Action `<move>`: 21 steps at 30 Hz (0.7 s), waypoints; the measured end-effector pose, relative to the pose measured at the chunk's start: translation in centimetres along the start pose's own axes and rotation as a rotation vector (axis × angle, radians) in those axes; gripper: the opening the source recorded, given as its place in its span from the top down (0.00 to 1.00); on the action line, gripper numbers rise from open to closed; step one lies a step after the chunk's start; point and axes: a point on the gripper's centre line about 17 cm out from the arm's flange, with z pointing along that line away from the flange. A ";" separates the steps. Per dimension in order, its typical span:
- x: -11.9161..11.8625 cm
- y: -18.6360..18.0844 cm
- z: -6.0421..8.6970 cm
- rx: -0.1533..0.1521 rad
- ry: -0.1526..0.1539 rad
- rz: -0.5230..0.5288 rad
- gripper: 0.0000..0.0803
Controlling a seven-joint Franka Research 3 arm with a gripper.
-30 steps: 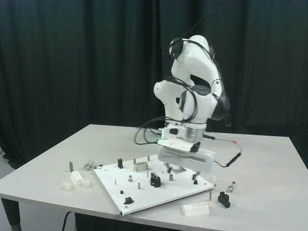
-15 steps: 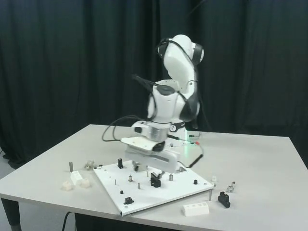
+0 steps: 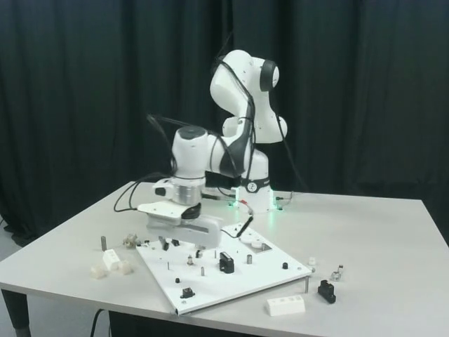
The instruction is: Remove round peg 1.
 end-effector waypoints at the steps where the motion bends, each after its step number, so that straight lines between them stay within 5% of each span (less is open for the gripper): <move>1: -0.2 0.4 0.2 0.003 -0.001 -0.007 0.00; 10: -1.8 3.4 2.0 0.027 0.014 0.020 0.00; 21: -2.6 5.8 4.2 0.081 0.078 0.179 0.00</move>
